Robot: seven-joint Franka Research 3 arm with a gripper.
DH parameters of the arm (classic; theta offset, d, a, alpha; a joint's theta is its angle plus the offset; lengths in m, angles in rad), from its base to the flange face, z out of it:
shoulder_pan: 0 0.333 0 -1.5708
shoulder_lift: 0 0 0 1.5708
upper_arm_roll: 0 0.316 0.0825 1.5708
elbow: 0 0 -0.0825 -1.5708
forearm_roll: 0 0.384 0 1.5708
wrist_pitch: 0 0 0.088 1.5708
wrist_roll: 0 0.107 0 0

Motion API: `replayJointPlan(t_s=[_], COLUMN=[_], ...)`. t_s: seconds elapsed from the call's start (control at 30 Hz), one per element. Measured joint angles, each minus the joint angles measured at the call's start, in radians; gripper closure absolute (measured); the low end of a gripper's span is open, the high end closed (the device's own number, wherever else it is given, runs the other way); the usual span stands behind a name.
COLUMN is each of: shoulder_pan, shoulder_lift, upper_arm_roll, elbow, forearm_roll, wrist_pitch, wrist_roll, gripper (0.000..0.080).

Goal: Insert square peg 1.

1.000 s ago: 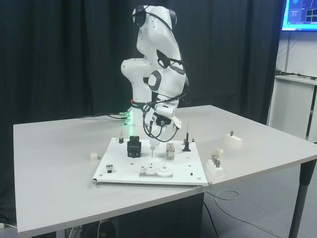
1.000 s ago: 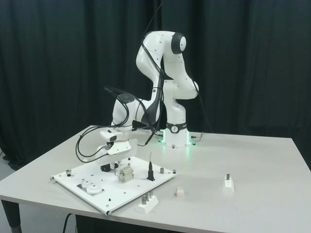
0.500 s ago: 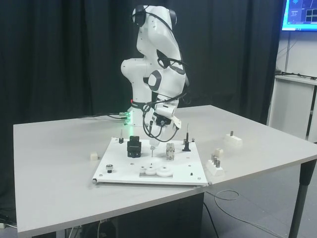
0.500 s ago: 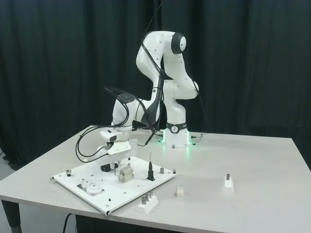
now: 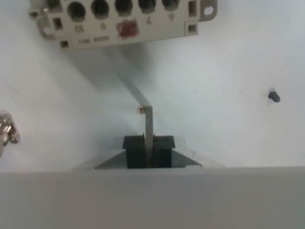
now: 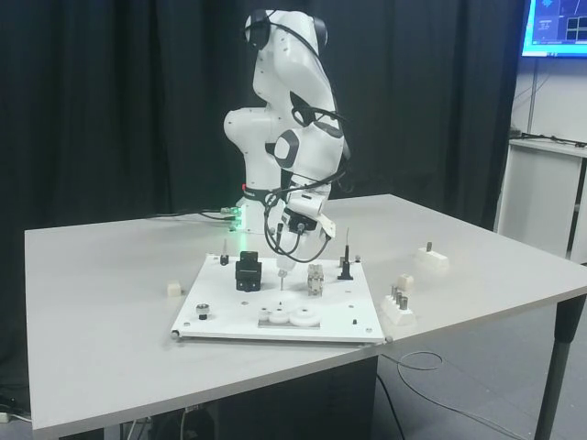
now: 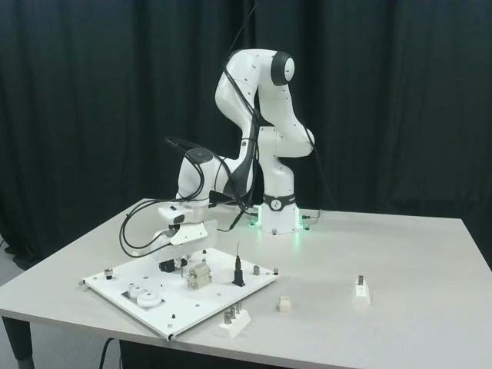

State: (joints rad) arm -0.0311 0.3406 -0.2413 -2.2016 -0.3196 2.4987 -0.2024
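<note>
My gripper (image 5: 149, 145) is shut on a thin grey square peg (image 5: 148, 129), held upright between the black fingers (image 5: 135, 150). The peg's far end sits right at a small hole (image 5: 140, 110) in the white board (image 5: 228, 71); whether it is inside I cannot tell. From the first room view the gripper (image 6: 282, 260) hangs low over the board's (image 6: 229, 302) middle, with the peg (image 6: 281, 277) pointing down. In the second room view the gripper (image 7: 183, 252) is just left of a grey connector block (image 7: 200, 277).
On the board are the connector block (image 5: 124, 21) with a row of round sockets, a black block (image 6: 248, 272), white gears (image 6: 289, 317) and a black upright pin stand (image 6: 346, 266). Off the board lie a peg holder (image 6: 398, 307), a small cube (image 6: 173, 288) and a white piece (image 6: 433, 258).
</note>
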Motion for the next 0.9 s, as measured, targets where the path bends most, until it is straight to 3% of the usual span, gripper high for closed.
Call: replayJointPlan(t_s=[0.9], shoulder_pan=[0.001], shoulder_lift=[0.0], upper_arm_roll=[0.0], elbow=[0.0], forearm_roll=[0.0], wrist_pitch=[0.0], wrist_roll=[-0.05], gripper=[0.0771])
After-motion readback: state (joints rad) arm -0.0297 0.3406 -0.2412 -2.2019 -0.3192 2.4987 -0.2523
